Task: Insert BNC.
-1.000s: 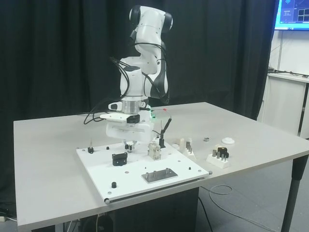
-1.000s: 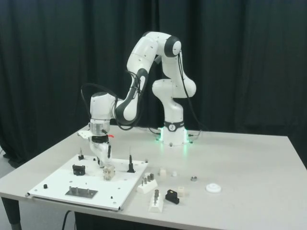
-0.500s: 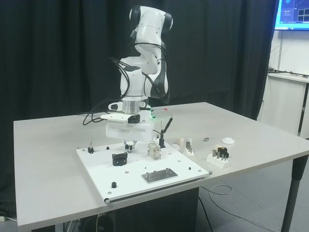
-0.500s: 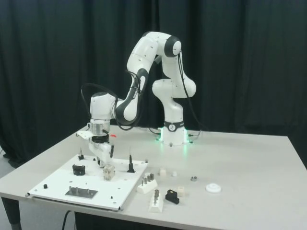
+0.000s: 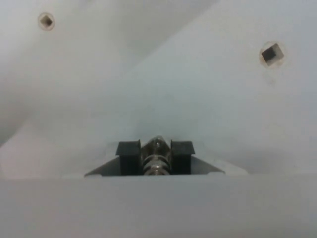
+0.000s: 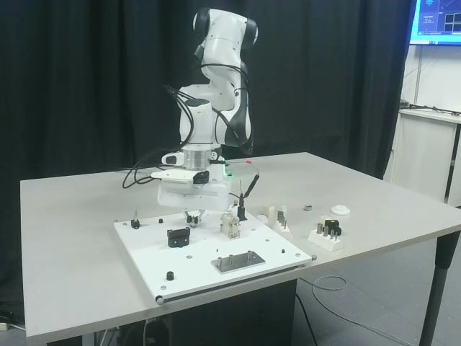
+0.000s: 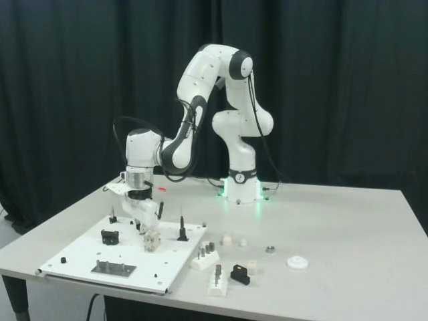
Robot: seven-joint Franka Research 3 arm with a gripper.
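Observation:
In the wrist view my gripper [image 5: 155, 159] is shut on a small metal BNC connector [image 5: 157, 148], held upright between the two black fingertips [image 5: 129, 157] just above the white board [image 5: 198, 99]. From the room cameras the gripper [image 6: 191, 214] [image 7: 142, 226] hangs low over the back part of the white board [image 6: 144, 249] [image 7: 73, 251], beside a small pale block [image 6: 230, 223] [image 7: 152, 241]. The connector's lower end is hidden by the fingers.
The board also carries a black block [image 6: 178, 236], a grey metal plate [image 6: 238, 261] with pins and a black upright post [image 6: 242, 209]. White holders [image 6: 325, 236] and a white disc [image 6: 340, 210] lie on the grey table to the right. Square holes [image 5: 272, 53] mark the board.
The hand has turned a little about its vertical axis while staying low over the same spot on the board. The connector remains in the grip.

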